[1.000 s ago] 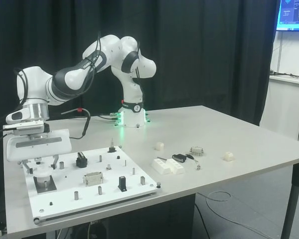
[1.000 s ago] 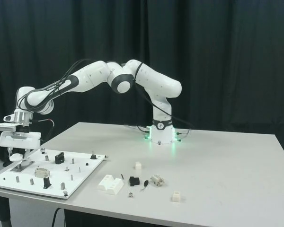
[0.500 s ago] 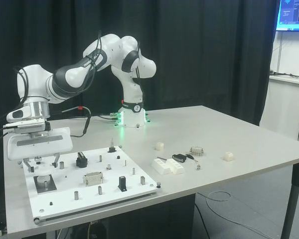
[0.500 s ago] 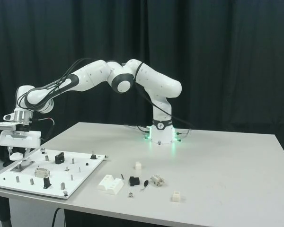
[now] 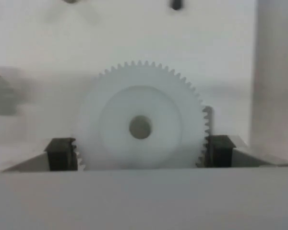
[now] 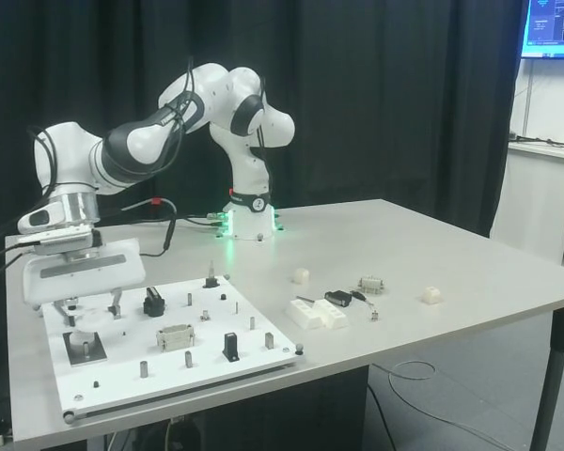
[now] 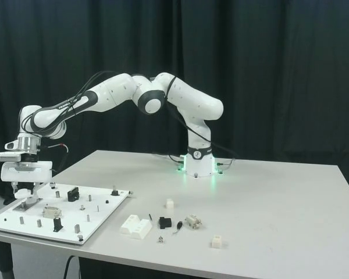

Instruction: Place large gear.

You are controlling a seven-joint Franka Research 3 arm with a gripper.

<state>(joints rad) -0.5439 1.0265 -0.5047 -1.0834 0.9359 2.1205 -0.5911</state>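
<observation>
The large white gear (image 5: 140, 127), toothed with a round centre hole, sits between my two black fingertips (image 5: 62, 153), which press its rim on both sides. My gripper (image 5: 141, 153) is shut on it. From the first room view the gripper (image 6: 90, 312) hangs over the near left part of the white assembly board (image 6: 183, 376), holding the gear (image 6: 90, 320) just above a grey square holder (image 6: 83, 348). The second room view shows the gripper (image 7: 24, 189) at the board's (image 7: 99, 221) far left end.
The board carries several short pegs, a black clip (image 6: 231, 346), a black block (image 6: 152, 303) and a grey connector (image 6: 173, 336). On the table beside it lie white blocks (image 6: 317, 313), a black plug (image 6: 337, 299), a small connector (image 6: 370, 284) and two white cubes (image 6: 431, 295).
The gripper has risen from the grey holder with the gear in it and shifted a little toward the board's middle.
</observation>
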